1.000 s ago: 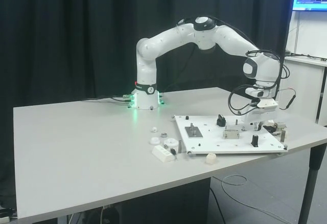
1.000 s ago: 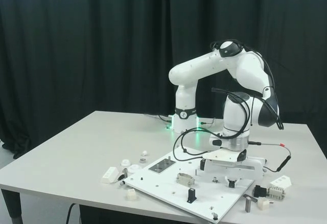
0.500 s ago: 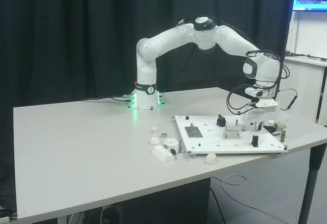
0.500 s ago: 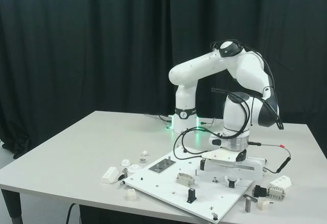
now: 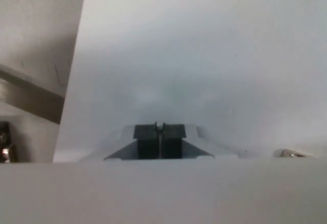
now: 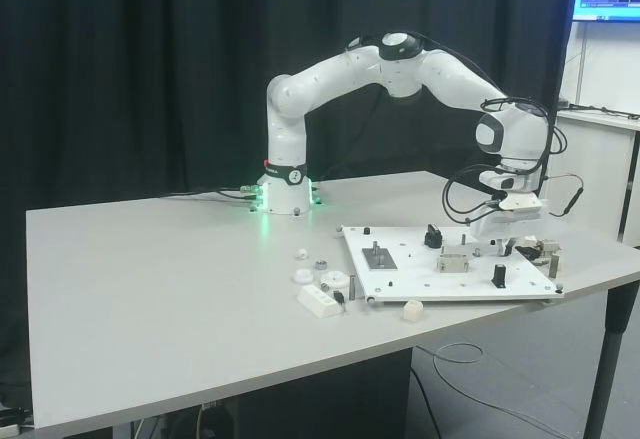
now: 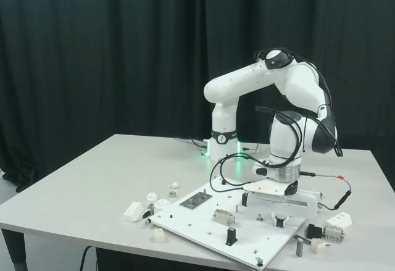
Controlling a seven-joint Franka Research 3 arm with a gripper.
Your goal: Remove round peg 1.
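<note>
My gripper (image 5: 160,141) hangs just above the far right part of the white assembly board (image 6: 450,281), also seen as gripper (image 6: 498,229) and gripper (image 7: 275,212). In the wrist view its black pads (image 5: 145,142) are pressed almost together, with only a thin pale sliver, round peg 1 (image 5: 160,127), showing between them. The peg cannot be made out in either room view. Below the fingers lies the bare white board (image 5: 204,55).
The board carries a grey plate with a post (image 6: 377,256), a connector block (image 6: 453,261) and black pegs (image 6: 498,276). Loose white parts (image 6: 320,299) lie beside the board's left edge. More pieces (image 7: 337,223) sit off its right side. The table edge is near.
The gripper has risen slightly above the board between the earlier frames and now. Nothing else on the table has shifted.
</note>
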